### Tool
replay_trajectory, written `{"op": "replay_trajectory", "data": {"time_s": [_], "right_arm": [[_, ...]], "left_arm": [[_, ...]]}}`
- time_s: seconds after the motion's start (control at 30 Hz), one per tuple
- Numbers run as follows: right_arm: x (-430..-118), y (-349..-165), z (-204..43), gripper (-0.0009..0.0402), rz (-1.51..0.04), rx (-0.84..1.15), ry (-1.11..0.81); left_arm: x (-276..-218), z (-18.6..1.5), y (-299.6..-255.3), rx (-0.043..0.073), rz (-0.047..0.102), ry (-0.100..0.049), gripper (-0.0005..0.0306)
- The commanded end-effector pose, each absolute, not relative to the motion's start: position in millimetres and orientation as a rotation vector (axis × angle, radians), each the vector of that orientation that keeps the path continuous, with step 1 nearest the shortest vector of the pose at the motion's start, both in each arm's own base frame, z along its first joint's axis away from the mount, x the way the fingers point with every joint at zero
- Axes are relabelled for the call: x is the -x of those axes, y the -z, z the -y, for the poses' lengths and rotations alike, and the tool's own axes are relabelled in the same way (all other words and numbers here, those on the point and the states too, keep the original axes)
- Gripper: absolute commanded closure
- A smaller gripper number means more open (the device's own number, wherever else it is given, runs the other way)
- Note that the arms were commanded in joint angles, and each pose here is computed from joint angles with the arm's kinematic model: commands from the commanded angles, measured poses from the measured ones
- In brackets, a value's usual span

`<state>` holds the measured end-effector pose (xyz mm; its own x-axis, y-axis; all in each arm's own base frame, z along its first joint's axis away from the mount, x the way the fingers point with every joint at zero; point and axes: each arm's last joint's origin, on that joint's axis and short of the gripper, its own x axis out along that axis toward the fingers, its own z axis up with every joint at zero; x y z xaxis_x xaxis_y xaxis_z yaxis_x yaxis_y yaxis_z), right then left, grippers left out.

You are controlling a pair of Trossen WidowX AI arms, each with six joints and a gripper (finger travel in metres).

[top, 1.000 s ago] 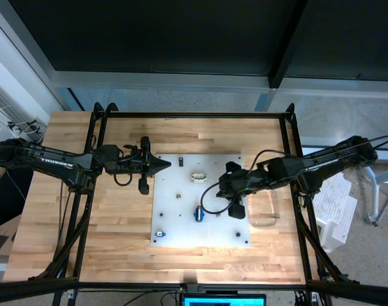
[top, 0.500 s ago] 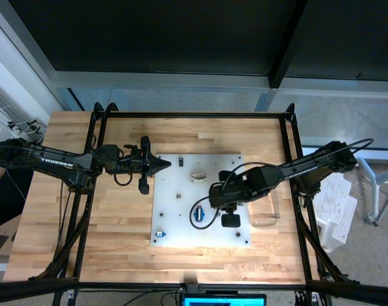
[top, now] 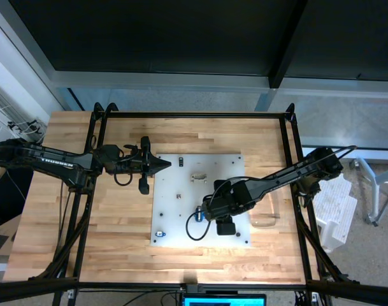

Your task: Remove the 16mm cylinder and place in the container

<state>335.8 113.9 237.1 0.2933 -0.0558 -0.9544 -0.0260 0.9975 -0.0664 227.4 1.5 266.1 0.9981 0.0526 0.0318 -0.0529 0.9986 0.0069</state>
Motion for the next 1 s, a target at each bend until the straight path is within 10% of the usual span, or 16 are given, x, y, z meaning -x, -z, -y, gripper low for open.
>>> {"op": "replay_trajectory", "data": {"time_s": [0.03, 1.0], "right_arm": [[-337.2, -231.1, -114.7, 0.0153, -1.286, 0.092, 0.033], [-334.2, -187.9, -121.7, 0.0162, -1.335, 0.114, 0.016]], "left_arm": [[-227.4, -1.5, -266.1, -0.008, 0.032, -0.052, 0.03], [-227.4, -1.6, -266.1, -0.008, 0.032, -0.053, 0.03]]}}
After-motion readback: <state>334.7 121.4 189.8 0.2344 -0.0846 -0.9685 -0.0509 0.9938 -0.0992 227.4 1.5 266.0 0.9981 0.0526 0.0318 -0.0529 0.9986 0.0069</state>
